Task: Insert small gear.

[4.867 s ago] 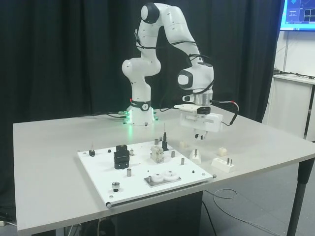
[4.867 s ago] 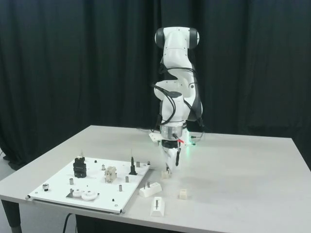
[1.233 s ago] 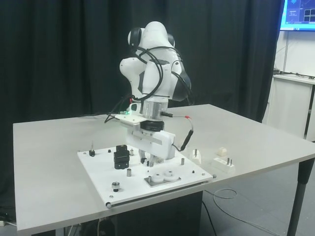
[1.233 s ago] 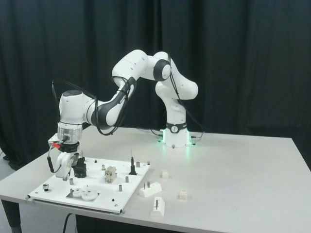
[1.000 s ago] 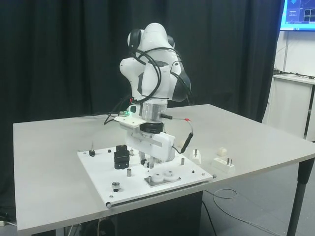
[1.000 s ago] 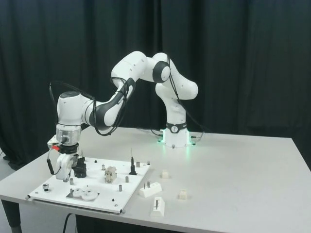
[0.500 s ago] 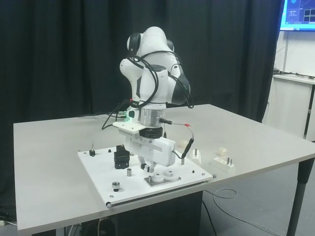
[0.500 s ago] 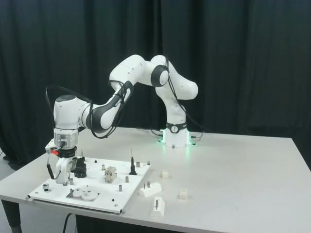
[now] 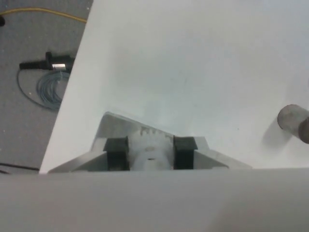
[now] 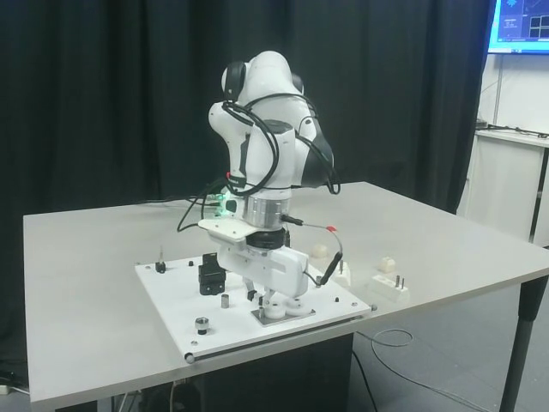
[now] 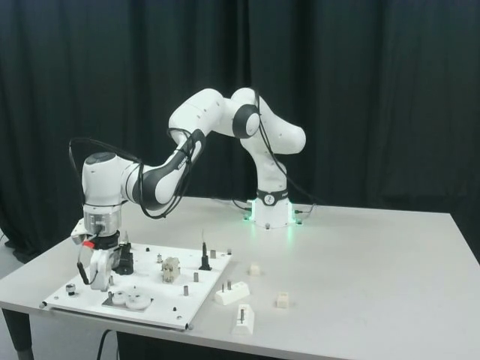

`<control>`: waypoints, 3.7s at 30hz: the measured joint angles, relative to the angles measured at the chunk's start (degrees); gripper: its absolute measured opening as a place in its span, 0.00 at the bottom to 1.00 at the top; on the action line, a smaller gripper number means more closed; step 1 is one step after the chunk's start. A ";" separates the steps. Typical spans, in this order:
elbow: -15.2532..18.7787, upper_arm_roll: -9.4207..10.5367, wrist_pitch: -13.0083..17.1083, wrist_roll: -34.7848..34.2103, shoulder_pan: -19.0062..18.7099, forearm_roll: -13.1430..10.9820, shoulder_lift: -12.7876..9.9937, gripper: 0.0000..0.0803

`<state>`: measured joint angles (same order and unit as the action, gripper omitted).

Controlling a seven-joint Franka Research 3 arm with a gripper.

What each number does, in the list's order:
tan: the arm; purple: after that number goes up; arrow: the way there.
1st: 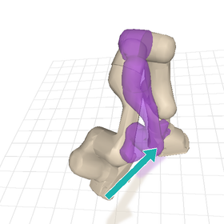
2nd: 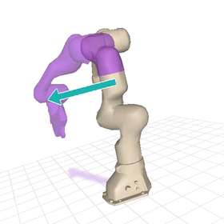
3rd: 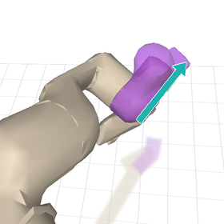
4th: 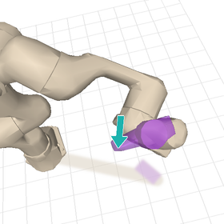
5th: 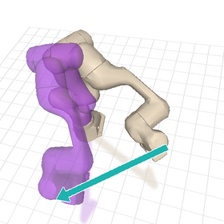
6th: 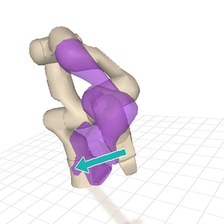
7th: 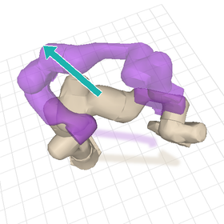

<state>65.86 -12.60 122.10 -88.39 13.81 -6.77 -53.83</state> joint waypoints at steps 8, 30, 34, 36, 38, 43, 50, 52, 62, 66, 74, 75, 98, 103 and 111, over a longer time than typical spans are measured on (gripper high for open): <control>-0.01 0.00 -0.23 0.65 -0.06 0.00 -0.28 0.24; -0.15 0.00 -1.18 2.29 -0.59 0.00 -0.70 0.24; -0.15 -0.04 -1.20 2.32 -0.68 0.02 -0.71 0.24; -0.15 -0.10 -1.20 2.40 -0.70 0.04 -0.71 0.24; -0.15 -0.26 -1.14 2.48 -0.74 0.06 -0.73 0.24; -0.16 -0.88 -0.74 2.95 -0.86 0.07 -0.86 0.24; -0.16 -1.02 -0.20 3.18 -0.85 0.07 -0.95 0.24; -0.16 -1.02 -0.18 3.23 -0.86 0.07 -0.95 0.24; -0.21 -0.95 0.08 3.61 -1.11 0.03 -1.01 0.24; -0.24 -0.96 0.10 3.61 -1.15 0.03 -1.04 0.24; -0.24 -0.98 0.08 3.61 -1.15 0.02 -1.05 0.24; -0.24 -0.98 0.07 3.61 -1.15 0.02 -1.05 0.24; -0.49 -0.98 -1.11 3.65 -1.32 0.00 -1.05 0.24; -0.49 -1.00 -0.88 3.79 -1.32 0.00 -1.08 0.24; -0.50 -1.32 0.22 4.42 -1.31 0.00 -1.26 0.24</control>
<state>65.36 -13.92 122.32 -83.96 12.50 -6.78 -55.09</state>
